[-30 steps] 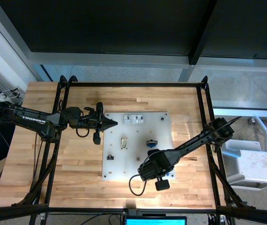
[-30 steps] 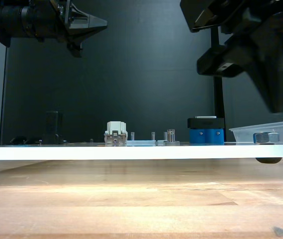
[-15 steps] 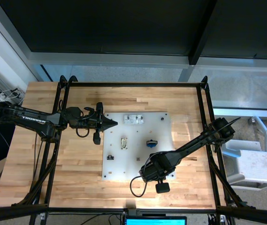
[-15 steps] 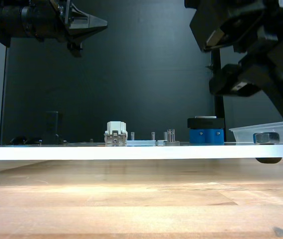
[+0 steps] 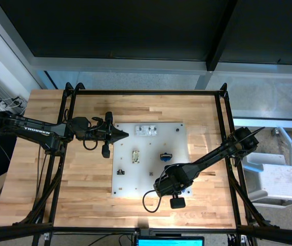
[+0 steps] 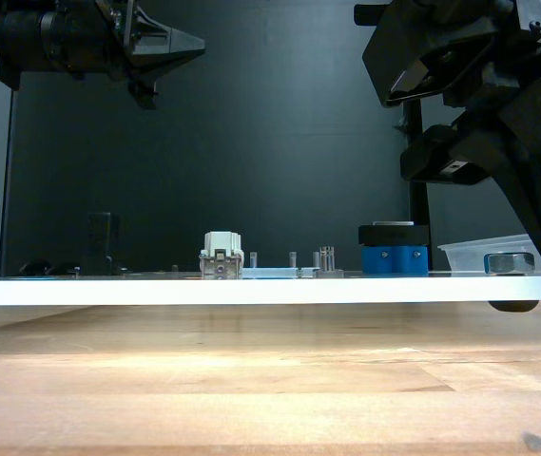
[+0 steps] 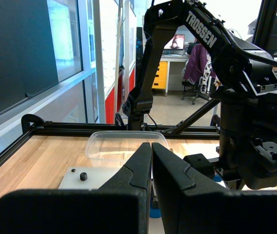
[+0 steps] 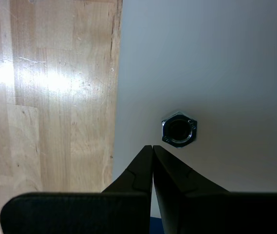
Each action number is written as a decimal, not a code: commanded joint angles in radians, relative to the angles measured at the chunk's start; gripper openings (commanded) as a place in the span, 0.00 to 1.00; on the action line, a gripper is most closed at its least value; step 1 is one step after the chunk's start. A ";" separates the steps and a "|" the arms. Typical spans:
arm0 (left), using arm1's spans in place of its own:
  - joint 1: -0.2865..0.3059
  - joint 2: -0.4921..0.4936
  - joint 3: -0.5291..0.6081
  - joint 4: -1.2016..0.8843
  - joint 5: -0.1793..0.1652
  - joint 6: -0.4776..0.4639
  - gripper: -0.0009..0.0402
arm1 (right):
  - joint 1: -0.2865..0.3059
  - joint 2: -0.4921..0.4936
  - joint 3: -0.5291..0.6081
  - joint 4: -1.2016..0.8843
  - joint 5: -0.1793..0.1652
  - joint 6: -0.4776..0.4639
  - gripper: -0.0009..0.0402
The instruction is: Unfasten the M12 fastener and place in the container
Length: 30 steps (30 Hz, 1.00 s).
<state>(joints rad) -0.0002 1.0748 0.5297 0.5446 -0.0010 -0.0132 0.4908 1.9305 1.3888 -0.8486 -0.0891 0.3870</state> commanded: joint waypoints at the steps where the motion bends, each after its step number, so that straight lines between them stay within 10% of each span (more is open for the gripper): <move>1: 0.000 0.000 0.000 0.000 0.000 0.000 0.02 | 0.000 0.001 0.000 0.002 0.019 -0.006 0.02; 3: 0.000 0.000 0.000 0.000 0.000 0.000 0.02 | -0.002 0.000 0.000 -0.009 0.069 -0.006 0.02; 7: 0.000 0.000 0.000 0.000 0.000 0.000 0.02 | -0.002 -0.025 0.000 -0.078 0.306 0.078 0.02; 10: 0.000 0.000 0.000 0.000 0.000 0.000 0.02 | -0.004 -0.040 0.000 -0.101 0.333 0.077 0.02; 16: 0.000 0.000 0.000 0.000 0.000 0.000 0.02 | -0.004 -0.051 0.001 -0.111 0.246 0.080 0.02; 23: 0.000 0.000 0.000 0.000 0.000 0.000 0.02 | -0.004 -0.068 0.009 -0.049 -0.013 0.097 0.02; 30: 0.000 0.000 0.000 0.000 0.000 0.000 0.02 | 0.003 -0.043 0.005 -0.002 -0.017 0.150 0.02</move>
<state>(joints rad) -0.0002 1.0752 0.5301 0.5442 -0.0013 -0.0132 0.4908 1.8751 1.3956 -0.8585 -0.1047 0.5285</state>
